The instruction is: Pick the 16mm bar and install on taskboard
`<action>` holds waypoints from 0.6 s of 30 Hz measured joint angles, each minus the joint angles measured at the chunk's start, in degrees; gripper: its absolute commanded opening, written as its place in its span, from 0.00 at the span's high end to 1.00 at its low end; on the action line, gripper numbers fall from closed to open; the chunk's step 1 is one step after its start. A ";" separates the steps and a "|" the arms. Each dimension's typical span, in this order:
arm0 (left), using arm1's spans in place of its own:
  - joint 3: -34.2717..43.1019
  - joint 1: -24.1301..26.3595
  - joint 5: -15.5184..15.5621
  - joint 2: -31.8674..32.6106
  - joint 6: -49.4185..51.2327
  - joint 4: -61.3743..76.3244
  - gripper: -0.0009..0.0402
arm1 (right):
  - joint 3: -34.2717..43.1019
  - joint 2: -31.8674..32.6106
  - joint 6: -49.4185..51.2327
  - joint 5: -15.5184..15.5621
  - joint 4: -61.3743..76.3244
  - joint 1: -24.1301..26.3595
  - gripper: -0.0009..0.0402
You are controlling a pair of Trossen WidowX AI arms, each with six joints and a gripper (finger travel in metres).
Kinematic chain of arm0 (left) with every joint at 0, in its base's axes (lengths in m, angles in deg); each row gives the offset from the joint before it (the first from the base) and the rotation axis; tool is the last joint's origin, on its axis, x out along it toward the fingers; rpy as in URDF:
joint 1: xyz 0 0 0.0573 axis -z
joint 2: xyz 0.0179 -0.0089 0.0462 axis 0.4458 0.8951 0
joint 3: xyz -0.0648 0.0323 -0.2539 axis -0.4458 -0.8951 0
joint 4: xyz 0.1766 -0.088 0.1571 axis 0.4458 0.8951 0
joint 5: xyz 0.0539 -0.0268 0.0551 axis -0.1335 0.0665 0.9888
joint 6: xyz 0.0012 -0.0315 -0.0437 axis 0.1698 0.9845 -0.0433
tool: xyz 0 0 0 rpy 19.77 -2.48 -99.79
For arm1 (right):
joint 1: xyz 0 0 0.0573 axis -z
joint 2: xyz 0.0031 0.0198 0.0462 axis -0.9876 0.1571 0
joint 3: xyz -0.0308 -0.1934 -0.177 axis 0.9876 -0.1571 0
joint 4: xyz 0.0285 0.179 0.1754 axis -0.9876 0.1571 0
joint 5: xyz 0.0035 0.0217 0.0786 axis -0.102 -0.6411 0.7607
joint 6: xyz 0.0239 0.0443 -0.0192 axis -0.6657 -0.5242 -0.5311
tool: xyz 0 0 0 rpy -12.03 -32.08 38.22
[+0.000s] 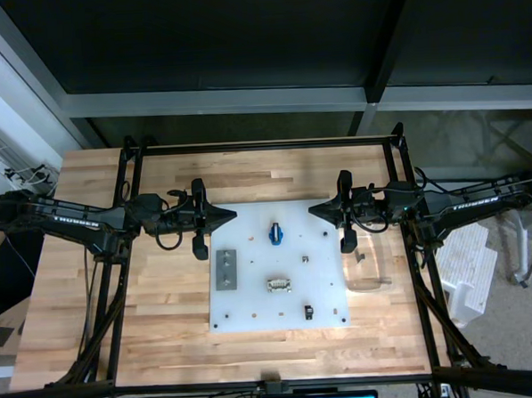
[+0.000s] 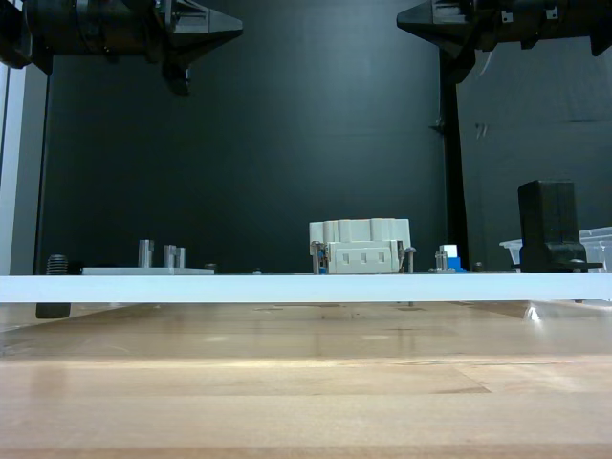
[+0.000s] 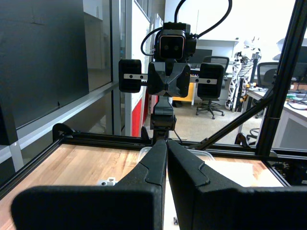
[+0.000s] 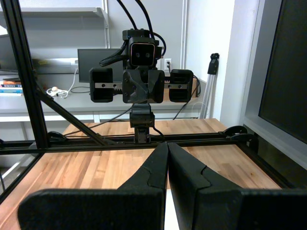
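Note:
The white task board [image 1: 254,311] lies flat at the table's middle. My left gripper [image 1: 234,215] hovers over the board's far left corner, shut and holding nothing. My right gripper [image 1: 311,211] hovers over the far right part, also shut and holding nothing. They point at each other, high above the board in the low view, left gripper [image 2: 239,32] and right gripper [image 2: 400,16]. A small grey piece [image 1: 359,256] lies free in a clear tray [image 1: 378,284] right of the board. I cannot tell whether it is the 16mm bar. No bar shows in either gripper.
On the board sit a grey plate with short pegs [image 1: 226,266], a blue knob [image 1: 276,232], a beige connector [image 1: 279,286] and a black block [image 1: 309,313]. A black frame [image 1: 263,146] rims the table. White bins [image 1: 466,269] stand off the right edge.

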 measured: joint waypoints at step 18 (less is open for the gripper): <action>-0.02 -0.04 -2.16 0.00 -3.10 0.02 0.98 | -0.94 -0.02 -0.13 0.33 -1.11 0.00 0.98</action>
